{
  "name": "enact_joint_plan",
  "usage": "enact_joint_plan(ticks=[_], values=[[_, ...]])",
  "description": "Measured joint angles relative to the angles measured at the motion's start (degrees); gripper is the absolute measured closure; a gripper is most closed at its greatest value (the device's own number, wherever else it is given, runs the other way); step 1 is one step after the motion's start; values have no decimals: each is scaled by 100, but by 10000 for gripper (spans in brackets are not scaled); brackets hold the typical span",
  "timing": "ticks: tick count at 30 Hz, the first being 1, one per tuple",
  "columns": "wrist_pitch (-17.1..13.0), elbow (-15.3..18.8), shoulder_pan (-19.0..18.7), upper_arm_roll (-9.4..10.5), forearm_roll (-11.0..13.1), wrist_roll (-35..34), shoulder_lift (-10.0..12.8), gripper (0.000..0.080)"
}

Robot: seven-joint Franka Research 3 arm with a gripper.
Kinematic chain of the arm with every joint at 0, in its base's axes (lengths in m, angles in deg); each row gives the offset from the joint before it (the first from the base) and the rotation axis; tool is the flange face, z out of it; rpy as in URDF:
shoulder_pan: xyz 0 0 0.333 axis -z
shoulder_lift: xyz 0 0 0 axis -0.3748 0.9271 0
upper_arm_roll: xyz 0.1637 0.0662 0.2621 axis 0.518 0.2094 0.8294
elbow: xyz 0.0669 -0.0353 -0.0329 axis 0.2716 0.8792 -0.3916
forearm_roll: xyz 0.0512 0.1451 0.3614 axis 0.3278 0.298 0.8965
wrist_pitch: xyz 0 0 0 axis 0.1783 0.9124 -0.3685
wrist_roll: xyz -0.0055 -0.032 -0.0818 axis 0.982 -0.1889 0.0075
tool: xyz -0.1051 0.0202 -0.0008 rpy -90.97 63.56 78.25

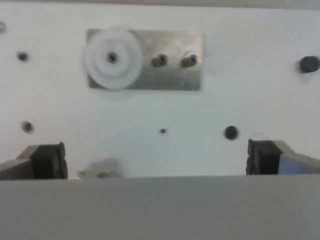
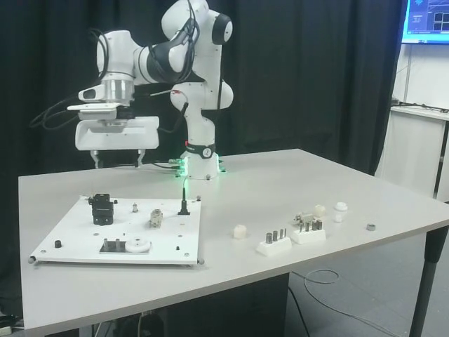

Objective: Pick round peg 4.

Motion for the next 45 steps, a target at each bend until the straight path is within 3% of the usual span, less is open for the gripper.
enact_joint_plan(ticks=[10,16,31,45], values=[[301,-183,-379,0,-313,-1478,0,3],[469,-185,-661,3,-441,-2148,4,3],[913,-152,-1438,22,-688,-4670,127,3],[849,133,-2114,50,-714,-6088,175,3]])
